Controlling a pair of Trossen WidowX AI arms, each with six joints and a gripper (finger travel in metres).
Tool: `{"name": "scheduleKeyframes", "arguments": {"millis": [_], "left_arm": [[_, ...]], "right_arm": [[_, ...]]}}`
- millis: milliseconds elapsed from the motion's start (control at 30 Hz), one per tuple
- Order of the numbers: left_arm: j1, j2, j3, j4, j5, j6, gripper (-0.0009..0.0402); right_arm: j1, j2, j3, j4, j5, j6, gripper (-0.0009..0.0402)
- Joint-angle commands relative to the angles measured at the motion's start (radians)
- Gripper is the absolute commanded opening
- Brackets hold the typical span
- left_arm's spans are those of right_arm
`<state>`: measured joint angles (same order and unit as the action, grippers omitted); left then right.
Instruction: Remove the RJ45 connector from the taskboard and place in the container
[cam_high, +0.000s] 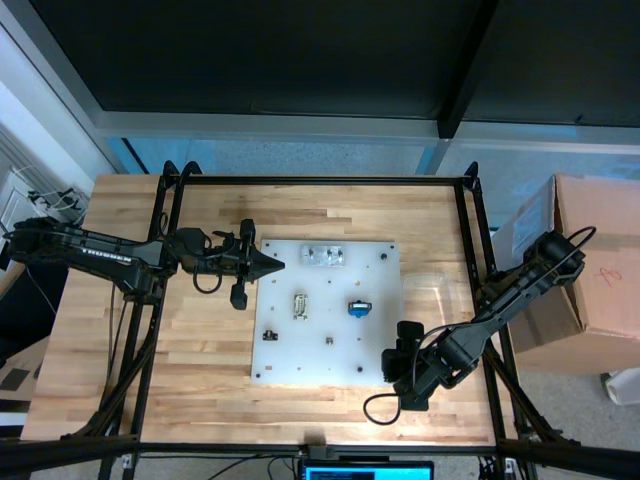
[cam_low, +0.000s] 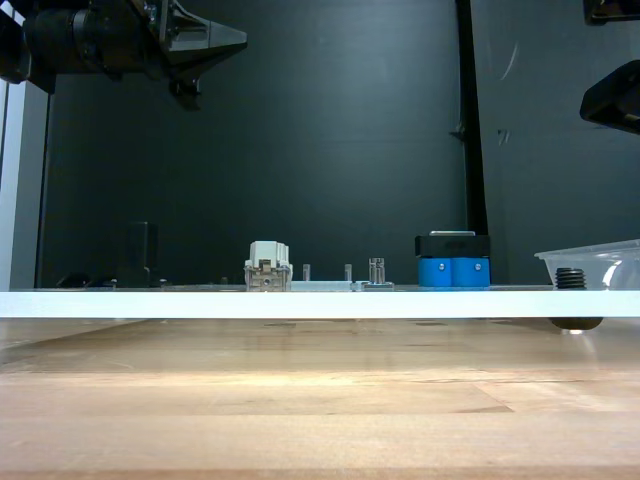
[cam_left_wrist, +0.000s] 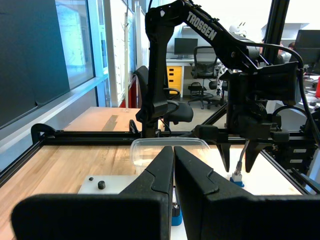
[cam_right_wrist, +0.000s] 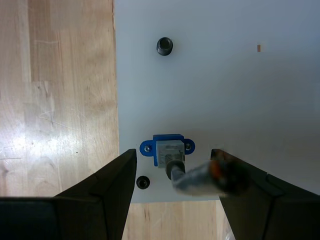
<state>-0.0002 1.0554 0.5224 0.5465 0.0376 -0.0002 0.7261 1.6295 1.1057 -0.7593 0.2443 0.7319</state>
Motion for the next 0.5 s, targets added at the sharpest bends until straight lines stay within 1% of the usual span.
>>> {"name": "scheduleKeyframes", "arguments": {"millis": [33,233,500], "left_arm": [[0.000,0.000,0.000,0.000,0.000,0.000,0.0000],[0.000,0.000,0.000,0.000,0.000,0.000,0.0000],[0.000,0.000,0.000,0.000,0.000,0.000,0.0000]], "right_arm": [[0.000,0.000,-0.010,0.022,0.000,-0.006,0.0189],[0.000,0.000,-0.011,0.028,0.000,-0.012,0.0159],[0.000,-0.001,-0.011,0.028,0.000,-0.012,0.0100]]}}
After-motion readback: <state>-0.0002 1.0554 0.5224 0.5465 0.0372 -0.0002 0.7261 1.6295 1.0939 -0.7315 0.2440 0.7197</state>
